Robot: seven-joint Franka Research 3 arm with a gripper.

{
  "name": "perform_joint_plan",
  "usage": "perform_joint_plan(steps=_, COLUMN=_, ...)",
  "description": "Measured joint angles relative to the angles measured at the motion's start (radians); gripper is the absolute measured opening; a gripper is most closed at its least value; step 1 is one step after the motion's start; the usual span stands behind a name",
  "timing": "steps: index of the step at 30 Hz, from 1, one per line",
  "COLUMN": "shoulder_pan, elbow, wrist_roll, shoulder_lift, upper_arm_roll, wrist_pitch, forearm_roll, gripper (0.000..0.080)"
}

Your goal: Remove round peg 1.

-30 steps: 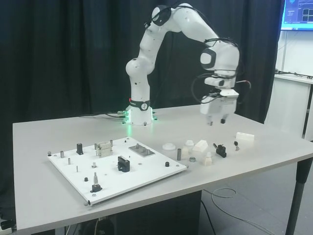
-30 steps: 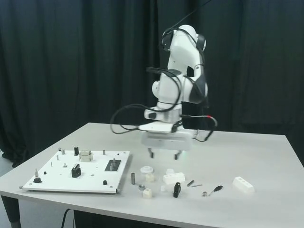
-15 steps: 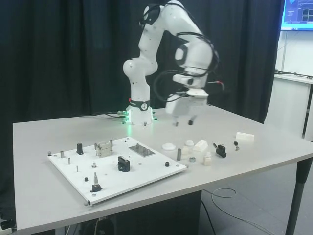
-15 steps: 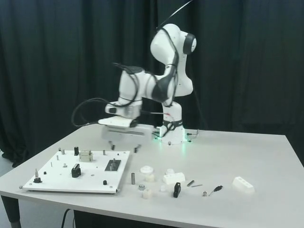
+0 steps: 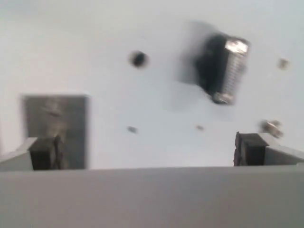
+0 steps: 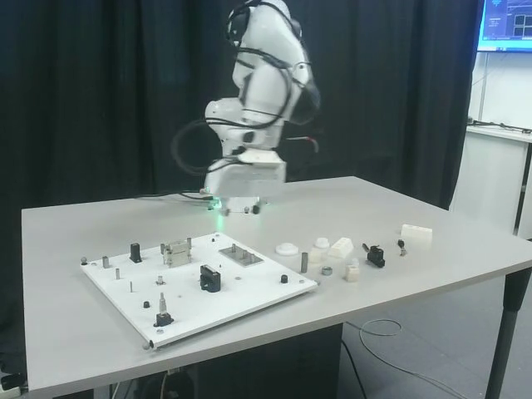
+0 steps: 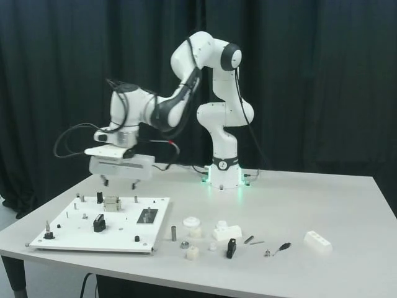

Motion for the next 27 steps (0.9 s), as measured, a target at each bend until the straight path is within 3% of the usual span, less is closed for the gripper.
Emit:
perform_joint_plan(steps=7, shoulder_pan=-0.123, elbow=0.0, wrist_roll=-0.108, shoulder_lift=0.007, upper_arm_roll=0.017, wrist_pitch=0.062, forearm_roll=0.005, gripper=0.08)
perform_joint_plan(steps=12, shoulder_pan=-0.195, elbow=0.007, wrist_roll=-0.183, shoulder_lift=0.026, upper_arm_roll=0.026, wrist_pitch=0.111, forearm_roll=0.035, gripper=0.08)
perform_joint_plan(steps=18, shoulder_pan=-0.26, elbow=0.034, wrist_roll=-0.276, shoulder_lift=0.067, upper_arm_roll=0.027, wrist_pitch=0.149, forearm_roll=0.102, gripper=0.08)
perform_joint_plan(steps=27, shoulder_pan=-0.339, elbow=0.119, wrist_roll=-0.409, shoulder_lift=0.165, upper_arm_roll=0.031, wrist_pitch=0.154, forearm_roll=0.239, gripper=0.08)
